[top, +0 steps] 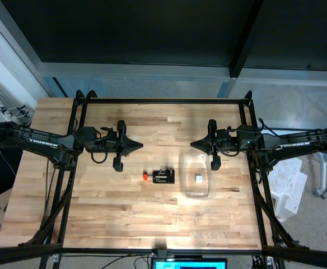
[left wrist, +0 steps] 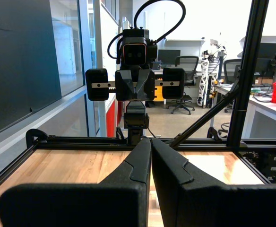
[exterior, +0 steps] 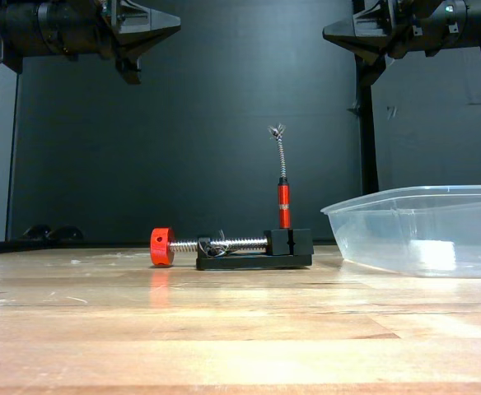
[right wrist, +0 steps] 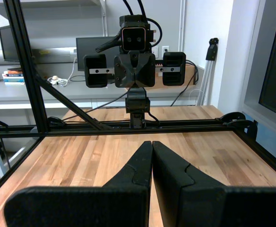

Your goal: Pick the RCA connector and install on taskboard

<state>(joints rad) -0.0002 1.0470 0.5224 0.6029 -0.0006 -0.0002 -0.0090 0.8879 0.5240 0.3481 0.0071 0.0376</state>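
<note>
The wooden table [top: 124, 218] bears the taskboard [top: 163, 177] and clear tray [top: 197, 196].

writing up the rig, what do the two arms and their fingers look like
Both arms are matte black with white TROSSEN lettering and looped black cables. The left gripper, over the table's left half, and the right gripper, over its right, have wedge-shaped black fingers.

Low view: left claw [exterior: 175, 27], right claw [exterior: 326, 33] cropped at top; RCA connector indiscernible.

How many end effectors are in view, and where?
2. The left end effector, shut, hovers high left of the taskboard; the right end effector, shut, hovers high right of it, near the clear tray.
</note>
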